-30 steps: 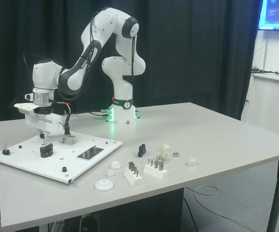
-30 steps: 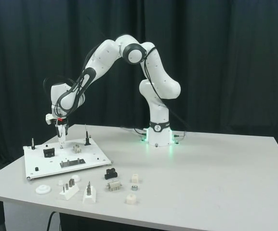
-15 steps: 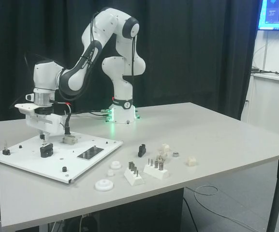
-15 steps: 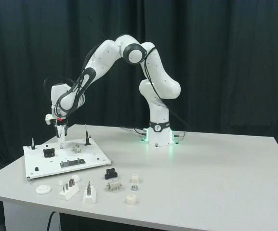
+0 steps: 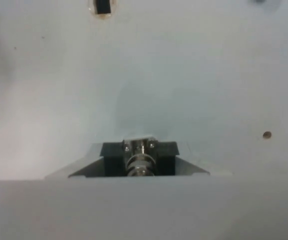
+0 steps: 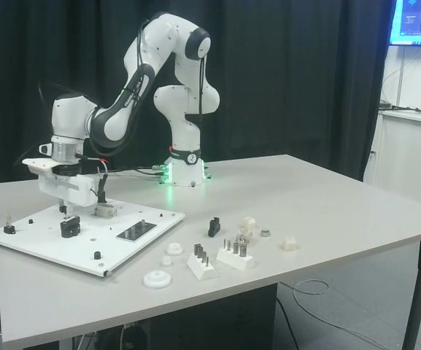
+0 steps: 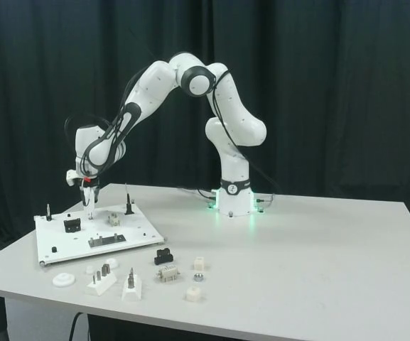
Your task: Insert BNC.
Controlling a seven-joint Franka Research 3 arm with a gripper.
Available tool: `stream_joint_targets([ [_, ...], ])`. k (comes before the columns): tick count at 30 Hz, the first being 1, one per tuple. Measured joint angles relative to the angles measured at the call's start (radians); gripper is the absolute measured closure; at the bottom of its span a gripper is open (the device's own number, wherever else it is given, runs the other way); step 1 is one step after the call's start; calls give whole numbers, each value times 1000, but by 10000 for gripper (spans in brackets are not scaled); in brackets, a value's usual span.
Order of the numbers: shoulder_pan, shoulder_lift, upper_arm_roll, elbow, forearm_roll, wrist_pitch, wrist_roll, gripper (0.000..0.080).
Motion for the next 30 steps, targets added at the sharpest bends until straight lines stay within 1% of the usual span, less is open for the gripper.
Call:
stream_joint_targets([
  [5,0,8,1,3,4,2,-2,678],
  [19,-1,7,1,3,10,0,-13,678],
  [26,-5,7,0,5,37,-9,-13,678],
  [30,-11,7,0,6,61,-16,-11,678],
])
